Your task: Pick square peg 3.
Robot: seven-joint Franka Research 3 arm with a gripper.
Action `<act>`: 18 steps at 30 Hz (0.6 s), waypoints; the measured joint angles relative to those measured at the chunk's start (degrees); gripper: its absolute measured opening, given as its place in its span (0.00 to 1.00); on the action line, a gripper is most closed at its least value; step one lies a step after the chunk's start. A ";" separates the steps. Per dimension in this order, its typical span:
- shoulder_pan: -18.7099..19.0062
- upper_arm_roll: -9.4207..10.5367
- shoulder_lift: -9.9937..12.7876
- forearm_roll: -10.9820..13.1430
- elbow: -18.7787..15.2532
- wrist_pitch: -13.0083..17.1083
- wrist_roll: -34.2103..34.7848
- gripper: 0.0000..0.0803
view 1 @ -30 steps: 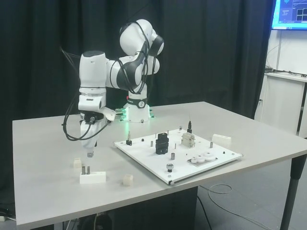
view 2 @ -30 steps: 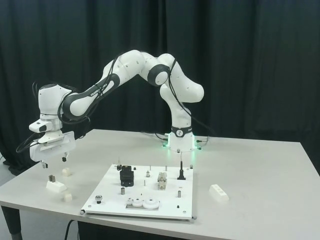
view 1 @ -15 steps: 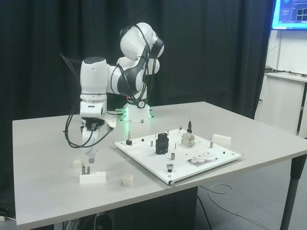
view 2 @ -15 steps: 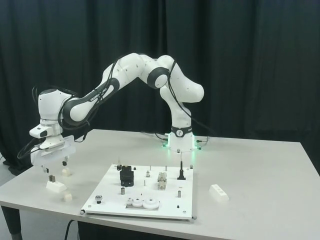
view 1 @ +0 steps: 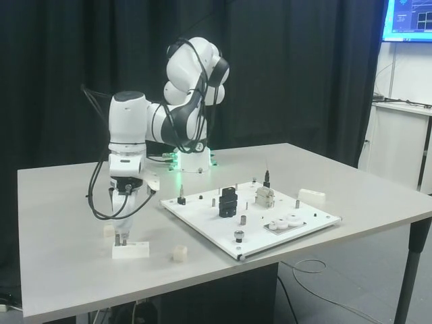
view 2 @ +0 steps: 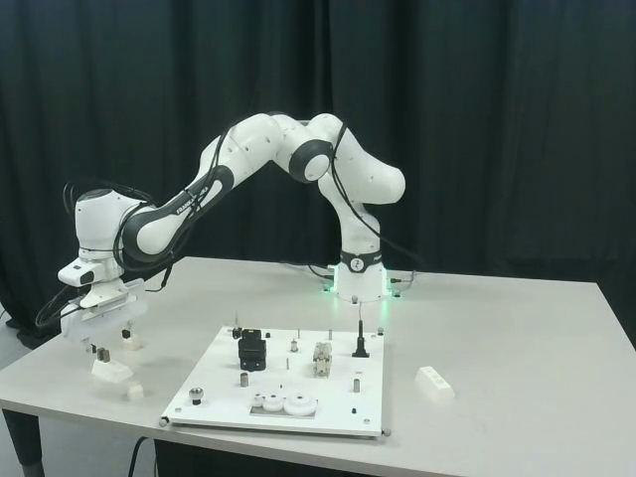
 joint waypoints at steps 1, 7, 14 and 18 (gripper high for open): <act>-0.12 0.08 0.07 0.02 0.02 0.06 -0.15 1.00; -0.78 0.70 0.23 0.24 0.09 0.37 -1.01 1.00; -1.12 1.18 0.43 0.52 0.41 0.49 -2.46 1.00; -1.12 1.19 0.62 0.61 0.47 0.50 -2.54 1.00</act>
